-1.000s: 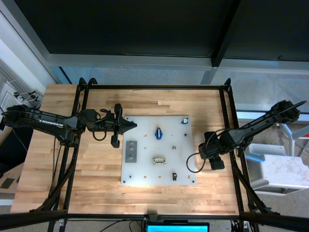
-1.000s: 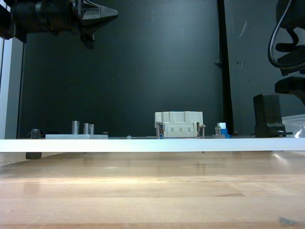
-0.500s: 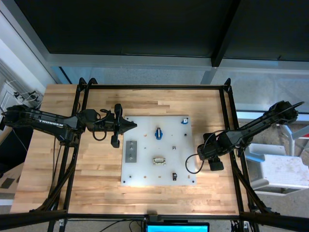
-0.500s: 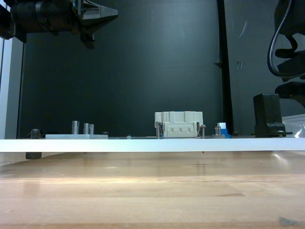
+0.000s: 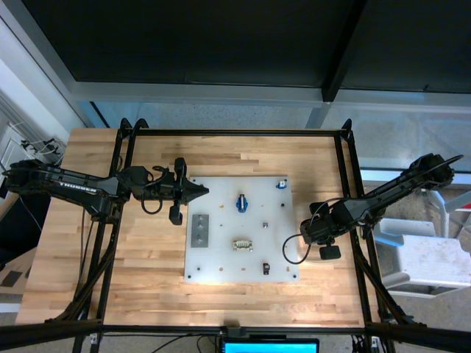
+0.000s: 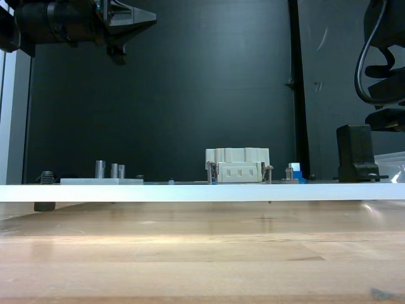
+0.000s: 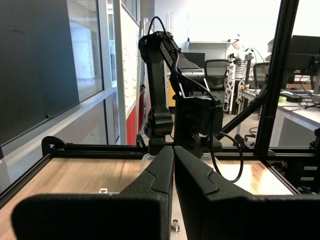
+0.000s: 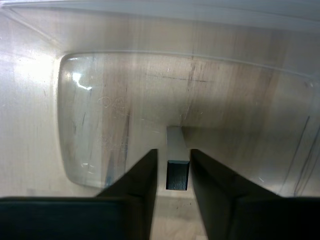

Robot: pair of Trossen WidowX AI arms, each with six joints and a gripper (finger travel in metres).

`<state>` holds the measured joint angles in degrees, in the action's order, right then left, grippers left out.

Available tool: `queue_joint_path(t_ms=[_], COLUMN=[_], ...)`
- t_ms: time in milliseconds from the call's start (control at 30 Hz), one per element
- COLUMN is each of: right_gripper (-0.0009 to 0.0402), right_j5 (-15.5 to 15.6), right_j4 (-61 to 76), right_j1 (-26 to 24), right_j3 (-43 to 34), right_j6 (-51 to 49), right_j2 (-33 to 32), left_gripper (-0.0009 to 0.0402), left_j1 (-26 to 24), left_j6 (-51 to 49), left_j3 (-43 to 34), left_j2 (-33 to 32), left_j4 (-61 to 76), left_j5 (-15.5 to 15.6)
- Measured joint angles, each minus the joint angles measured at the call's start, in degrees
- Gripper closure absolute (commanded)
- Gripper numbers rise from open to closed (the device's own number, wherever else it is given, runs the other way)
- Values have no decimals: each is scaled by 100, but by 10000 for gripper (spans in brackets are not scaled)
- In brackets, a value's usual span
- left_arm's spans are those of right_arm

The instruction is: Pick the 16mm bar and place in it's hole on the taskboard

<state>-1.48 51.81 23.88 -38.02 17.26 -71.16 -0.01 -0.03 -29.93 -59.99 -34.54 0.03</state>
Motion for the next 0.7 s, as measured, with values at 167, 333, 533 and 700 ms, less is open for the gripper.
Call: queue_joint_path(t_ms=[167,333,533,700], right_gripper=[384,393,393,393], right_j5=[-2,-42,-44,-44], right_j4=[0,24,304,728], right_j1=[-2,-4,-4,-4], right_j3=[0,-2,-192,-514], right_j6=[0,0,-11,-20], right_j2=[0,2,103,177], left_gripper=[393,393,393,393], left_j1=[0,0,0,0], left_j6=[0,0,0,0], left_j3=[0,0,0,0], left_j2=[0,0,0,0], left_j4=[-2,-2,-2,-2], left_j5=[0,0,0,-2])
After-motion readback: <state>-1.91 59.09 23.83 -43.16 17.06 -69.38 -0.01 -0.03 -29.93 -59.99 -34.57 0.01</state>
